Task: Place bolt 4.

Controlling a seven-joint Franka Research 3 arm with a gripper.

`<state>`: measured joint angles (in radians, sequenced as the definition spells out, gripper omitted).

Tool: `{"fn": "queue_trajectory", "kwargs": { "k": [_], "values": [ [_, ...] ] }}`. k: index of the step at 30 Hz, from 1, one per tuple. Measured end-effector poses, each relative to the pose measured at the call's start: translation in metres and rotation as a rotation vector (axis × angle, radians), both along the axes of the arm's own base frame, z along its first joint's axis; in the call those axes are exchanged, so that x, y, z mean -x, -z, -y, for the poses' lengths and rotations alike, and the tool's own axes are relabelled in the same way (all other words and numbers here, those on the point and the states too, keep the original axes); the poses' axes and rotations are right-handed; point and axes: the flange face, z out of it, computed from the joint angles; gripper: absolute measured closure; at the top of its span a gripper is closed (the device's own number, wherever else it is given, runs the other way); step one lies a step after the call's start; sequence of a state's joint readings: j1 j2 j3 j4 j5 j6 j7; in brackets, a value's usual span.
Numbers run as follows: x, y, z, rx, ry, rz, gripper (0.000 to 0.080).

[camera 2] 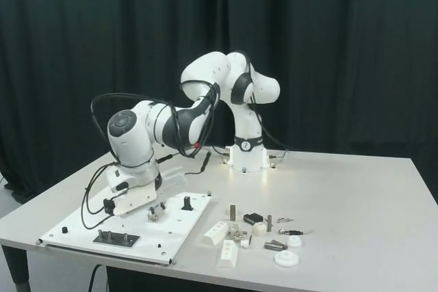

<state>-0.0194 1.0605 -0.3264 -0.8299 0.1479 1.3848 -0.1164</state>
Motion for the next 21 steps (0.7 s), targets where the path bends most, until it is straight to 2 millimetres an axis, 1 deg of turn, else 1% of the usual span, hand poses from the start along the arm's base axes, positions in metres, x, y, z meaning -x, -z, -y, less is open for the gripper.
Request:
{"fn": "queue_trajectory", "kwargs": {
  "k": [11, 21],
  "values": [
    [0.01, 0.008, -0.03, 0.022, 0.017, -0.066, 0.0578],
    [0.012, 0.012, -0.049, 0.024, 0.033, -0.078, 0.0578]
  ]
}}
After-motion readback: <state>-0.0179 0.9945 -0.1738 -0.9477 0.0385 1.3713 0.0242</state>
